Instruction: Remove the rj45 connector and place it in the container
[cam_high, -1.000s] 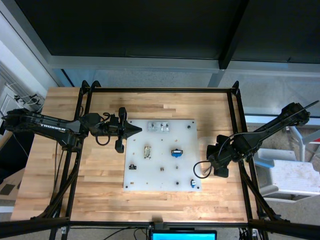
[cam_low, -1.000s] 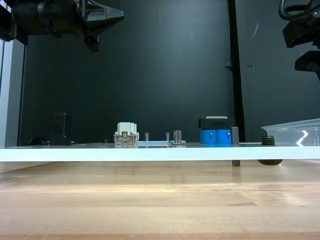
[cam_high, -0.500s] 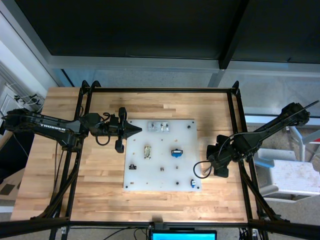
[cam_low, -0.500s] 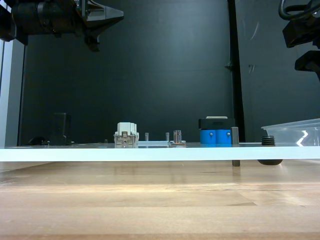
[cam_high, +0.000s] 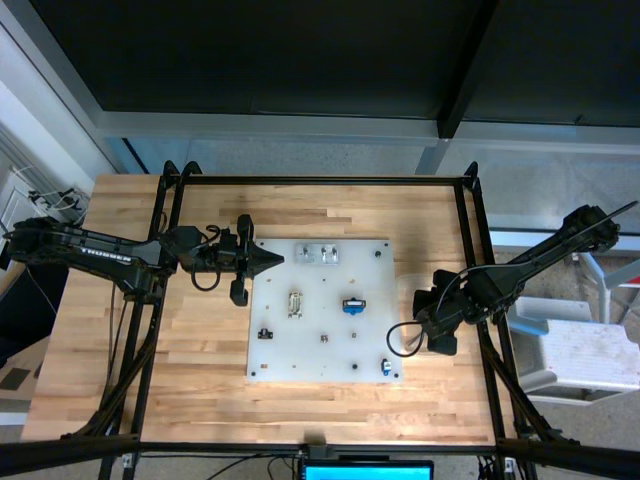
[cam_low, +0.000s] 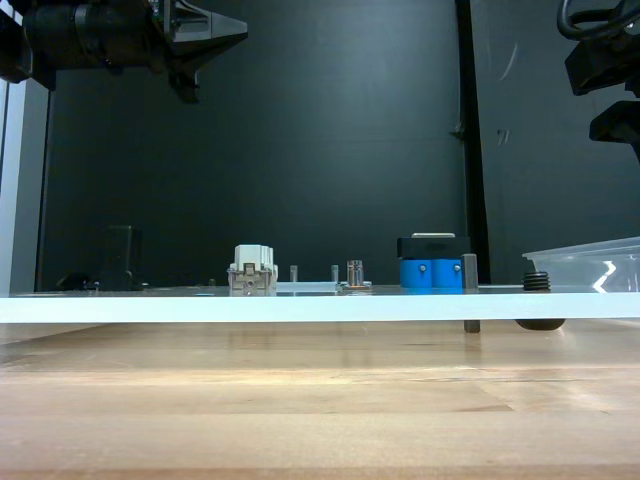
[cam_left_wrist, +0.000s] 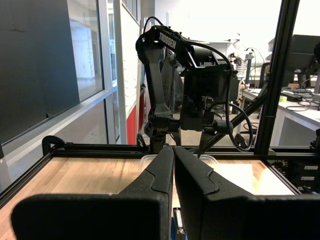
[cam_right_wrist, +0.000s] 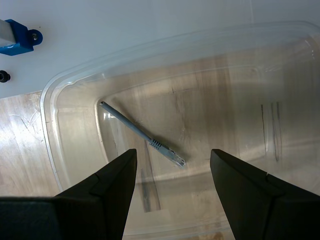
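White board (cam_high: 320, 345) is sitting on the wood table (cam_high: 180, 390). Left gripper (cam_left_wrist: 173, 150) is hovering by the board's left edge, fingers pressed together, gripping nothing. Right gripper (cam_right_wrist: 172, 159) is hanging over the container (cam_right_wrist: 50, 100), jaws spread wide, empty. rj45 connector (cam_right_wrist: 150, 141) is lying flat inside the container: thin grey lead, ribbed boot, clear plug tip.
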